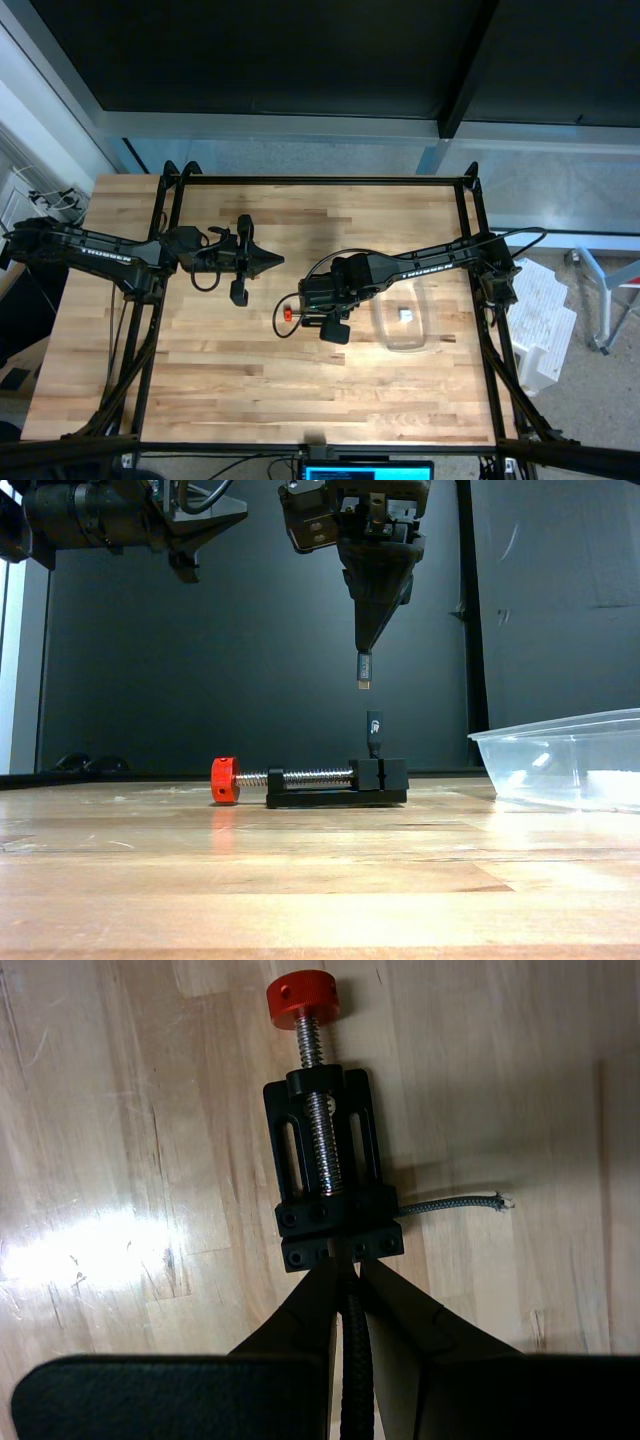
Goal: Pick the USB-C connector and install on taskboard
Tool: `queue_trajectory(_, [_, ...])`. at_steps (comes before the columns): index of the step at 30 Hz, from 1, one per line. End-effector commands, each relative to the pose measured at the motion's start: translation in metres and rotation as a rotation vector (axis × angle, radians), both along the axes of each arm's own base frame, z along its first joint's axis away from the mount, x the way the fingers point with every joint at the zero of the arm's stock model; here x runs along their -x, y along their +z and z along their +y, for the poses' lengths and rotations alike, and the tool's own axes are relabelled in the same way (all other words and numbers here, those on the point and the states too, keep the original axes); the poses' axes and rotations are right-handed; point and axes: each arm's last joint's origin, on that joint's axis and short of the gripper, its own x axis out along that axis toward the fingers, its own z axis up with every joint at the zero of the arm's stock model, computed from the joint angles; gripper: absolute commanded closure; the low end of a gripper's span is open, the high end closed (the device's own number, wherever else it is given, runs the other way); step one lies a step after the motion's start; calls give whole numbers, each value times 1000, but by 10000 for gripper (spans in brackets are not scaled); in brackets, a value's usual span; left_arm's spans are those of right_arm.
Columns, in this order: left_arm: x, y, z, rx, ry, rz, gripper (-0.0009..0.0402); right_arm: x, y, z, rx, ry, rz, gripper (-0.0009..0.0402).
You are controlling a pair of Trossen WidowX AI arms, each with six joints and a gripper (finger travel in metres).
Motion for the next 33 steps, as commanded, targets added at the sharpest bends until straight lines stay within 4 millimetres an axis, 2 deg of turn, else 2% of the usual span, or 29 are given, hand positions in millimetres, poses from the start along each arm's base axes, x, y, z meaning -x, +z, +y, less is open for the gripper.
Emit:
queue_trajectory(1, [0,0,0,0,0,0,393,1,-3,0,11,7,9,393])
queue_trajectory(33, [0,0,0,0,0,0,393,2,-15,-1,20,12,34,393])
